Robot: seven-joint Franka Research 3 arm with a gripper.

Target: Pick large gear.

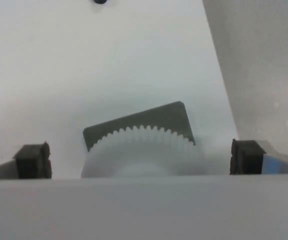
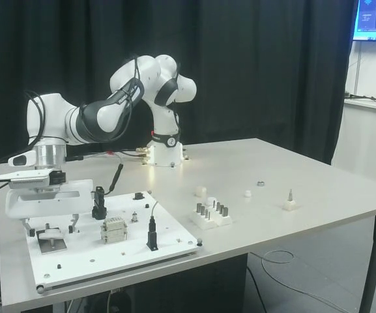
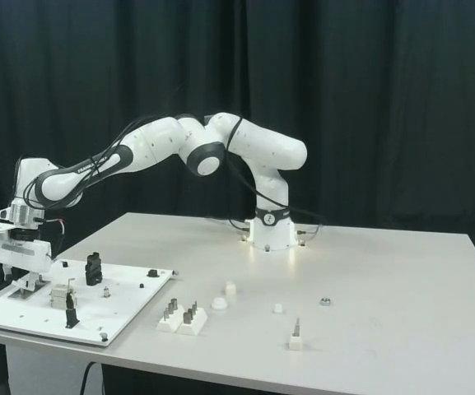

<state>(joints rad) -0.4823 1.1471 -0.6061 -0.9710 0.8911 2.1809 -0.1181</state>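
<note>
The large white gear lies flat on a dark grey block on the white board. My gripper is open and straddles the gear, one black fingertip on each side, with a gap between each pad and the gear's teeth. The first room view has the gripper low over the gear and block, at the board's left end. From the second room view the gripper hangs just above the same block, and the gear itself is hard to make out.
On the board stand black plugs and a grey connector. Beside the board is a white holder with pegs. Small white parts, a nut and a peg on a base lie further right.
</note>
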